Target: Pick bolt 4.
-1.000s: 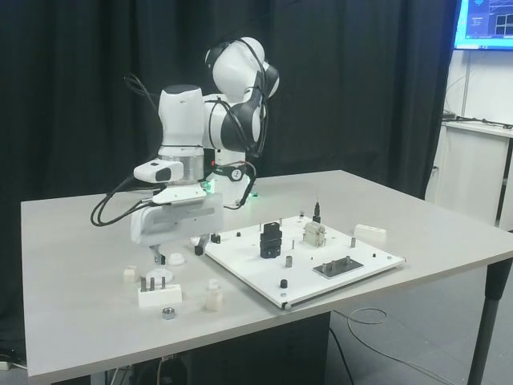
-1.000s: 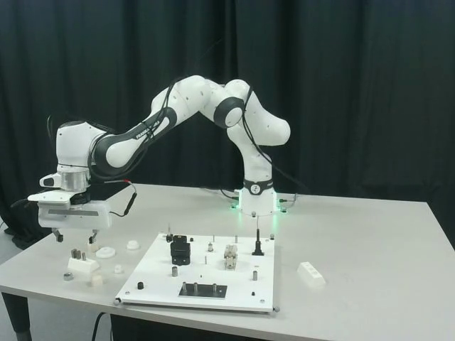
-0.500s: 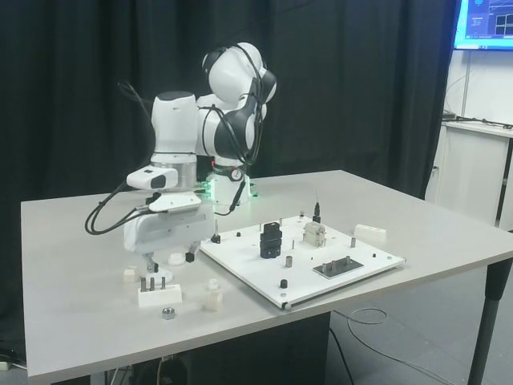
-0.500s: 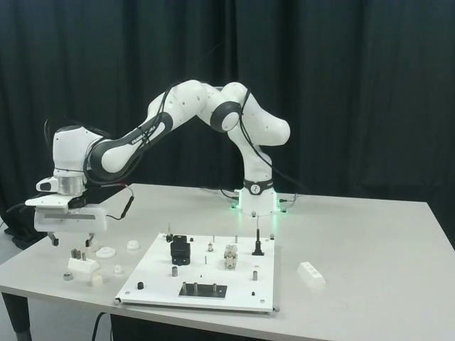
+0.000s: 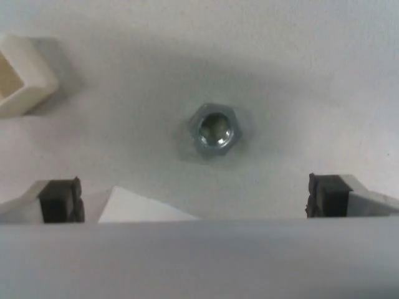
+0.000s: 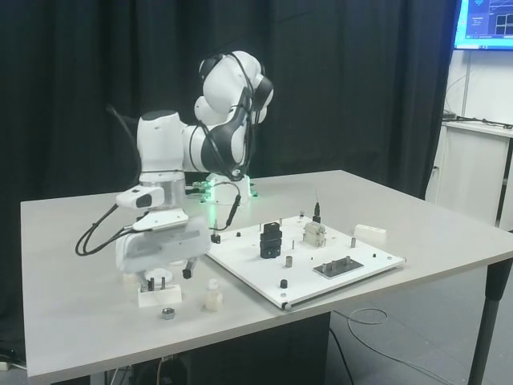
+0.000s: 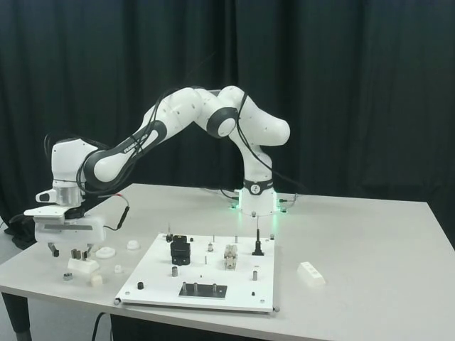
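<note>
Two small grey bolts (image 6: 151, 282) stand upright in a white holder block (image 6: 159, 296) near the table's front corner; the second room view shows that holder block (image 7: 83, 266) too. My gripper (image 6: 164, 275) hangs just above the block, open and holding nothing. In the wrist view the gripper (image 5: 194, 198) has its black fingertips (image 5: 60, 200) wide apart over the bare table. A grey hex nut (image 5: 216, 131) lies flat beyond them, and a corner of the white holder block (image 5: 143, 209) shows near one fingertip. I cannot tell which bolt is number 4.
A white hollow cap (image 5: 19, 75) sits near the hex nut (image 6: 168, 313). A small white peg (image 6: 212, 296) stands beside the block. The white assembly board (image 6: 353, 277) carries black and grey fixtures. White discs (image 7: 105, 251) lie behind the block. The table's front edge is close.
The arm has swung away from the board toward the table's front corner and come down. The gripper now hangs over the holder block and the nut. Its fingers stay open.
</note>
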`<state>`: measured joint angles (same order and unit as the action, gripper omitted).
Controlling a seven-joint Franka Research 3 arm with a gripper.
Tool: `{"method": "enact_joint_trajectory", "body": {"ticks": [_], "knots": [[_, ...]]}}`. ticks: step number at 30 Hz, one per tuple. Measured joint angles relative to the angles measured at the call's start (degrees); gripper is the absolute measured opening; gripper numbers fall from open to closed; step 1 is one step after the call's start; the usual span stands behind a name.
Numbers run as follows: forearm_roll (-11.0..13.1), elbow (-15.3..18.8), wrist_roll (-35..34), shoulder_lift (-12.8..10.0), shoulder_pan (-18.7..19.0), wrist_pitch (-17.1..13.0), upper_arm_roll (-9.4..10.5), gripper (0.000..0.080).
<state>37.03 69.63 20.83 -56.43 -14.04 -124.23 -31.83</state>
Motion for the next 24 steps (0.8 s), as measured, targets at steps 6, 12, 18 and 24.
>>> {"method": "enact_joint_trajectory", "body": {"ticks": [6, 12, 18, 24], "knots": [[2.7, 0.0, 0.0, -1.4, -0.6, -0.4, 0.00, 0.0800], [5.3, 0.0, 0.1, -2.5, -0.8, -0.7, 0.01, 0.0800], [7.4, 0.0, 0.1, -3.3, -0.9, -1.2, 0.01, 0.0800], [9.0, 0.0, 0.1, -3.7, -0.9, -1.5, 0.01, 0.0800]]}}
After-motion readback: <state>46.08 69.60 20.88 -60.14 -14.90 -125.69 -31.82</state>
